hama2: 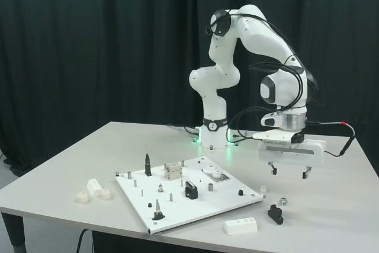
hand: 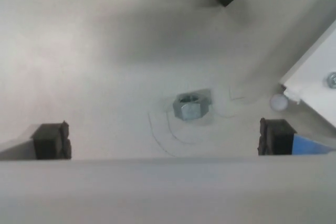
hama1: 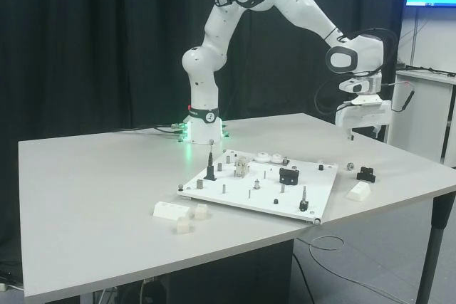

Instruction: Remove Ethernet.

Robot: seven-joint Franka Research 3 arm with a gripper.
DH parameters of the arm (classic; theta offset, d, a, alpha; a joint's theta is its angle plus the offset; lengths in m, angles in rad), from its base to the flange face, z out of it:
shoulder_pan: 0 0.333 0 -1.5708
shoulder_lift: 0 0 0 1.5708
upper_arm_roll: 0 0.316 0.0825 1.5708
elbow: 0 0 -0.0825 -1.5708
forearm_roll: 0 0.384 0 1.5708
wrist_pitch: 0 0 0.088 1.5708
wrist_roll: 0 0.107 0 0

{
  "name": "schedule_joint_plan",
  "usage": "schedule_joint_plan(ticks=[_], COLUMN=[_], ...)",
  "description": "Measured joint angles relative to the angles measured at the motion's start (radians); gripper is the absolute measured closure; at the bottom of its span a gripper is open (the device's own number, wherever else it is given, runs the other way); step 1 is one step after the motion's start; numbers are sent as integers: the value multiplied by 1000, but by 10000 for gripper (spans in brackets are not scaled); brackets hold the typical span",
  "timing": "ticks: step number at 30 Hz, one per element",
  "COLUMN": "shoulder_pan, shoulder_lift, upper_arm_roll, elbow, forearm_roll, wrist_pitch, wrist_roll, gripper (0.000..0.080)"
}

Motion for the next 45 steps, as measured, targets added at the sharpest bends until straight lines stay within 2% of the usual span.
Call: schedule_joint_plan(ticks=[11, 30, 37, 45], shoulder_pan=[0, -23, -80, -163], shoulder_lift=[-1, 8, 8, 8], upper_arm_roll=[-55, -203, -216, -215], elbow=[11, 52, 60, 63], forearm_roll=[-25, -79, -114, -117], wrist_pitch=[2, 4, -1, -1], wrist_roll=[14, 19, 19, 77], gripper=[3, 3, 3, 3])
